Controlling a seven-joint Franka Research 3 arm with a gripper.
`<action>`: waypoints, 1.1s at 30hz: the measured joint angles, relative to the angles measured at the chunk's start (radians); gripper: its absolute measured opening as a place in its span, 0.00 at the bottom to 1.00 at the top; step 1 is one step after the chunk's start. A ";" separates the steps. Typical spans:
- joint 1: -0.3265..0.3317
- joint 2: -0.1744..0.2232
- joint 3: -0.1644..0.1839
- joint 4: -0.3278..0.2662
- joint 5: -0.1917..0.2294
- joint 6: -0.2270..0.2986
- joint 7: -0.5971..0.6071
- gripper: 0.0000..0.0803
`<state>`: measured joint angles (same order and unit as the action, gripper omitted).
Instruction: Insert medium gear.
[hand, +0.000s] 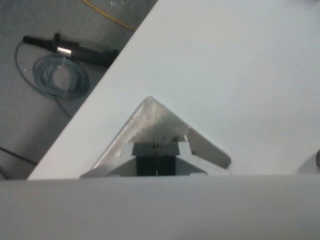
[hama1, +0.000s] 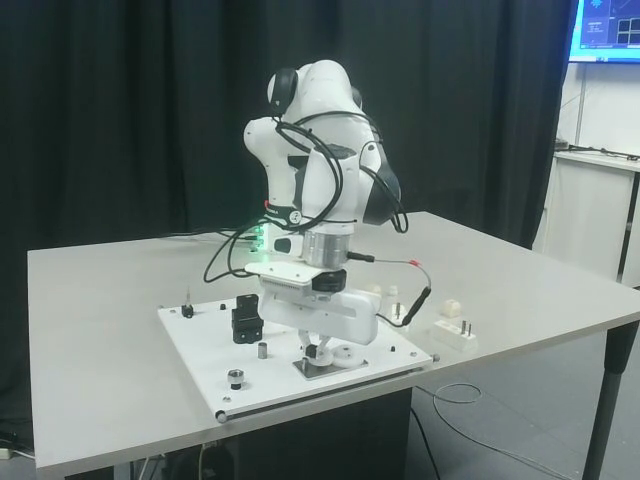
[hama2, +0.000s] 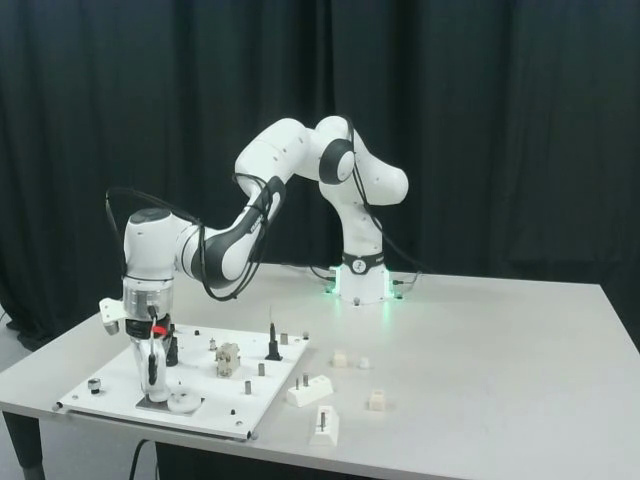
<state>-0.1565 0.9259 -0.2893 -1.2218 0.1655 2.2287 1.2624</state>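
Now the gripper (hama1: 316, 352) hangs low over the board's (hama1: 200, 350) 6 o'clock edge, seemingly seating a gear (hama1: 345, 355); fingers' state I cannot tell. Next: press straight down.

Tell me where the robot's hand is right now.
In both room views the hand is down at the white board's front edge, just above a small metal plate and beside a white disc.

The white medium gear (hama2: 184, 402) lies flat on the white board's (hama2: 120, 400) near edge.
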 joint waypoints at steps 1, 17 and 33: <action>0.000 0.000 -0.001 0.002 0.000 0.000 0.000 0.01; 0.000 -0.004 -0.012 0.014 0.000 -0.001 -0.010 0.00; 0.004 -0.010 -0.019 0.017 0.001 -0.018 -0.008 0.86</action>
<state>-0.1524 0.9154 -0.3081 -1.2044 0.1662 2.2107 1.2545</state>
